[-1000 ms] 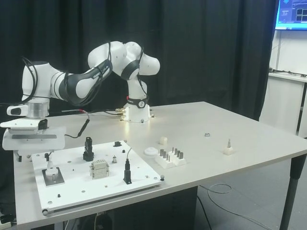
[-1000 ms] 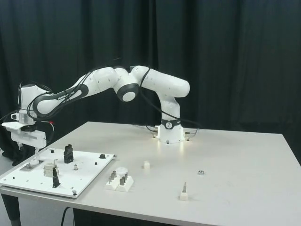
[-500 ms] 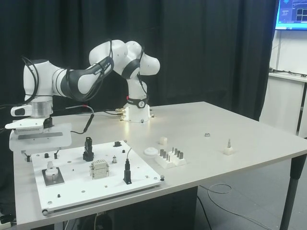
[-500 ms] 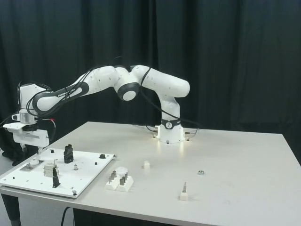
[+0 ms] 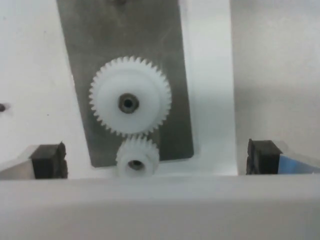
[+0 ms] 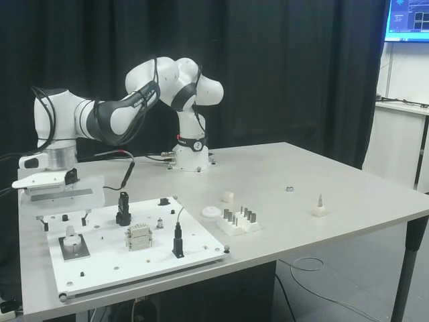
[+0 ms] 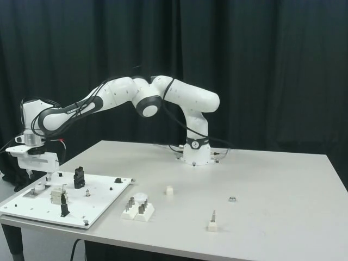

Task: Insert small gear.

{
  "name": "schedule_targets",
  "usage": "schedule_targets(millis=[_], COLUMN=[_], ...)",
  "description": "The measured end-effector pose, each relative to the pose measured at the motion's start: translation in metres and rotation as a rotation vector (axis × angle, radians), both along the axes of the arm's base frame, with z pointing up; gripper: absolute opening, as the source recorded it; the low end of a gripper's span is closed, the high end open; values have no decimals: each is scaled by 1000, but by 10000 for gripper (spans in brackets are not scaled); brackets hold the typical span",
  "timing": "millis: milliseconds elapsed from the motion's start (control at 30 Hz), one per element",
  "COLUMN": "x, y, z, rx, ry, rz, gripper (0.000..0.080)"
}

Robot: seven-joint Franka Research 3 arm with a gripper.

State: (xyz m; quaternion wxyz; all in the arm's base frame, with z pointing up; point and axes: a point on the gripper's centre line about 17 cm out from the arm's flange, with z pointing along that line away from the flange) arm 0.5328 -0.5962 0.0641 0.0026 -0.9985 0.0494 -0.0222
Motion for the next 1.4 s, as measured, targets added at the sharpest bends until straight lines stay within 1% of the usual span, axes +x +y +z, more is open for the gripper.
schedule_targets(millis=[167, 467, 500, 667, 700, 800, 900, 967, 1000, 1400], x=[-1, 1, 1, 0, 0, 0, 1, 1, 1, 1], y=[4, 4, 4, 4, 4, 4, 9, 9, 9, 10], z=[-6, -10, -10, -12, -12, -13, -13, -12, -12, -13], rx=[6, 2, 2, 0, 0, 1, 10, 8, 8, 8], ry=[7, 9, 9, 9, 10, 10, 15, 18, 19, 23], rz=[0, 3, 3, 3, 3, 3, 7, 9, 9, 20], gripper=[800, 800, 662, 662, 486, 486, 486, 486, 187, 187])
